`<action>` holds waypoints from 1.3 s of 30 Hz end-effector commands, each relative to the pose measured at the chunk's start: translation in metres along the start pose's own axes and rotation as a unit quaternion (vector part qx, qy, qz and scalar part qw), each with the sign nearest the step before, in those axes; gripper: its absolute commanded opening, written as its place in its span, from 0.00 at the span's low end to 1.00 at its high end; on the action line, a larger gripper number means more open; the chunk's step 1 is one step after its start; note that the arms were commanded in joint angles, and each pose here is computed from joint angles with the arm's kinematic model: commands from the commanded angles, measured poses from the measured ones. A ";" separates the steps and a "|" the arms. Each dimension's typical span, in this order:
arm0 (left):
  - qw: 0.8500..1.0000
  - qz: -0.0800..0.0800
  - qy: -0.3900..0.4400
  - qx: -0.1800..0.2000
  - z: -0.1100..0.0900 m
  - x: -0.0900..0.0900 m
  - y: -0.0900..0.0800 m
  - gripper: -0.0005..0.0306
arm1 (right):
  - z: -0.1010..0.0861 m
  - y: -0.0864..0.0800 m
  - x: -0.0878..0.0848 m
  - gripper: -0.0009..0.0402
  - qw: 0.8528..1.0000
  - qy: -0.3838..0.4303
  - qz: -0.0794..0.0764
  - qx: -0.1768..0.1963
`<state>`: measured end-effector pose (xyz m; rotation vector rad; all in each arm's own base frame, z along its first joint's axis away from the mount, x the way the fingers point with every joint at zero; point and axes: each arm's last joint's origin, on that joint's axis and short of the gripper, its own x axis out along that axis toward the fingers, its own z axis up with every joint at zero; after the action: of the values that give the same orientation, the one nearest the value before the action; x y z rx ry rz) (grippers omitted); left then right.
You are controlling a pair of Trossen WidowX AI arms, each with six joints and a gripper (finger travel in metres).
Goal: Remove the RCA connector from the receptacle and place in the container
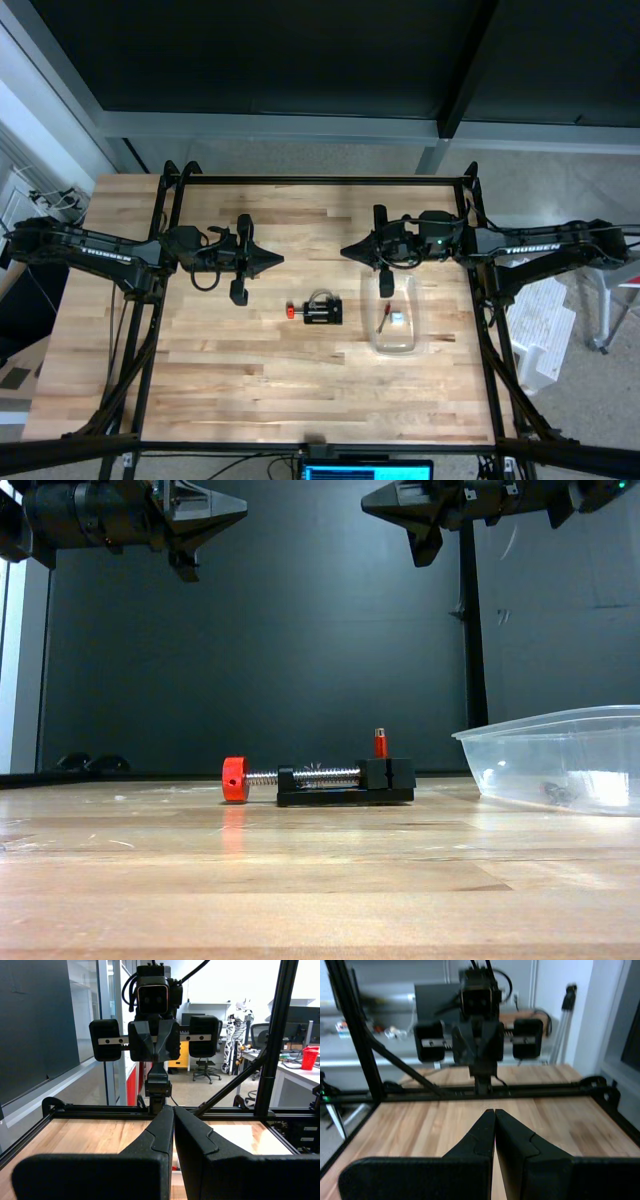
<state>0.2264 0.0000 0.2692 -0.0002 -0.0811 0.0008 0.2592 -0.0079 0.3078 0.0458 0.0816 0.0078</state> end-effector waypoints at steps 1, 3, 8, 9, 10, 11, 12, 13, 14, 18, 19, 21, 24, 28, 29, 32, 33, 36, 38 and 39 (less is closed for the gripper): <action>1.000 0.000 0.000 0.000 0.000 0.000 0.000 0.02 | -0.006 0.000 -0.001 0.02 1.000 -0.021 -0.003 0.000; 1.000 0.000 0.000 0.000 0.000 0.000 0.000 0.02 | -0.011 0.000 -0.002 0.02 1.000 -0.029 -0.003 -0.001; 1.000 0.000 0.000 0.000 0.000 0.000 0.000 0.02 | -0.022 0.000 -0.006 0.02 0.999 -0.042 -0.010 -0.001; 1.000 0.000 0.000 0.000 0.000 0.000 0.000 0.02 | -0.024 0.000 -0.007 0.02 0.999 -0.046 -0.011 -0.001; 1.000 0.000 0.000 0.000 0.000 0.000 0.000 0.02 | -0.026 0.000 -0.008 0.02 0.999 -0.046 -0.012 -0.001; 1.000 0.000 0.000 0.000 0.000 0.000 0.000 0.02 | -0.027 0.001 -0.009 0.02 0.999 -0.045 -0.016 -0.001; 1.000 0.000 0.000 0.000 0.000 0.000 0.000 0.02 | -0.028 0.001 -0.009 0.02 0.999 -0.044 -0.015 -0.001; 1.000 0.000 0.000 0.000 0.000 0.000 0.000 0.02 | -0.029 0.001 -0.010 0.02 0.999 -0.043 -0.015 -0.001; 1.000 0.000 0.000 0.000 0.000 0.000 0.000 0.02 | -0.029 0.002 -0.010 0.02 0.999 -0.042 -0.013 -0.001; 1.000 0.000 -0.001 0.000 0.000 0.000 0.000 0.02 | -0.029 0.003 -0.011 0.02 0.999 -0.044 -0.010 -0.001; 1.000 0.000 -0.001 0.000 0.000 0.000 0.000 0.02 | -0.029 0.003 -0.011 0.02 0.999 -0.044 -0.010 -0.001; 1.000 0.000 0.000 0.000 0.000 0.000 0.000 0.02 | -0.028 0.004 -0.012 0.02 0.999 -0.046 -0.009 -0.002; 1.000 0.000 -0.001 0.000 0.000 0.000 0.000 0.02 | -0.028 0.004 -0.012 0.02 0.999 -0.047 -0.009 -0.005; 1.000 0.000 0.000 0.000 0.000 0.000 0.000 0.02 | -0.026 0.004 -0.012 0.02 0.999 -0.049 -0.009 -0.008; 1.000 0.000 0.000 0.000 0.000 0.000 0.000 0.02 | -0.026 0.004 -0.012 0.02 0.999 -0.050 -0.009 -0.010; 1.000 0.000 -0.001 0.000 0.000 0.000 0.000 0.02 | -0.026 0.004 -0.012 0.02 0.999 -0.050 -0.009 -0.013; 1.000 0.000 0.000 0.000 0.000 0.000 0.000 0.02 | -0.026 0.004 -0.012 0.02 0.999 -0.049 -0.009 -0.013; 1.000 0.000 0.000 0.000 0.000 0.000 0.000 0.02 | -0.026 0.004 -0.012 0.02 0.999 -0.048 -0.009 -0.013; 1.000 0.000 0.000 0.000 0.000 0.000 0.000 0.02 | -0.026 0.004 -0.012 0.02 0.999 -0.048 -0.009 -0.013; 1.000 0.000 0.000 0.000 0.000 0.000 0.000 0.02 | -0.026 0.004 -0.012 0.02 0.999 -0.047 -0.009 -0.013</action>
<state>0.2264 0.0000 0.2692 -0.0002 -0.0814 0.0004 0.2451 -0.0030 0.2825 0.0200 -0.0114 -0.0117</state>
